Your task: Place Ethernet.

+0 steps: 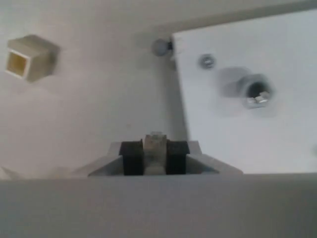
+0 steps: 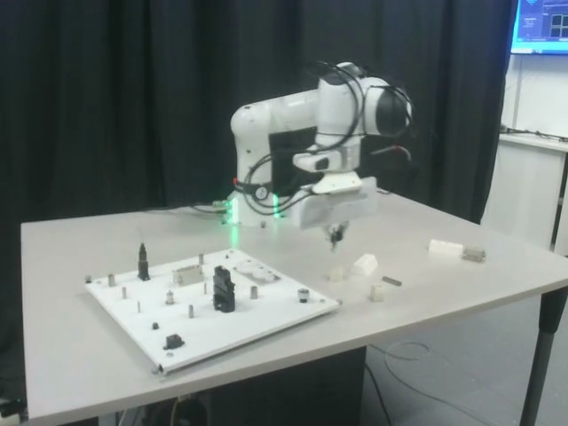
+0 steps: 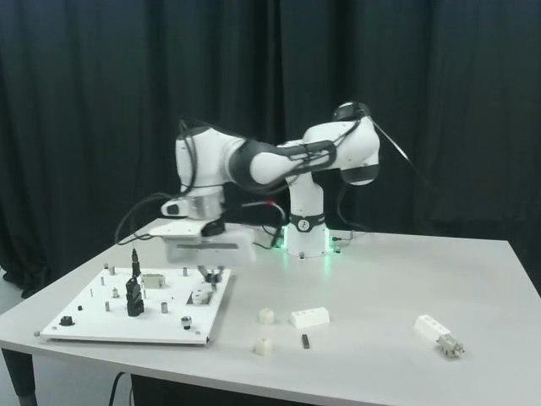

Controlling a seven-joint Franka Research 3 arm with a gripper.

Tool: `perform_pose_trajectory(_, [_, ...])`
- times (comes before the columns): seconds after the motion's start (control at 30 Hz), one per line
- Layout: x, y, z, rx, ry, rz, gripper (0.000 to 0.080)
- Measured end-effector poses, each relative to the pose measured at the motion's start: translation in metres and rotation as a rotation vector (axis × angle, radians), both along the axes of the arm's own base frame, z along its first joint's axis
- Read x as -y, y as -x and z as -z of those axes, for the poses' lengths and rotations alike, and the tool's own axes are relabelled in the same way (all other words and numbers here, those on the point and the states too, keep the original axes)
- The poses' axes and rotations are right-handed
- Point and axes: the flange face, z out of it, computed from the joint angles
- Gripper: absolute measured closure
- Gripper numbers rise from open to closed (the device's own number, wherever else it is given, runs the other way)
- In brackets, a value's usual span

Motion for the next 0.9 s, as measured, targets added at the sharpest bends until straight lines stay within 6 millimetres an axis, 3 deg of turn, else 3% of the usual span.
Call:
perform_pose_trajectory(0.47, [-0.073, 0.002, 0.031, 0.013, 0.056, 0.19, 0.0708])
perform_pose_trajectory(0.9, [-0.107, -0.001, 0.055, 0.013, 0.058, 0.303, 0.0708])
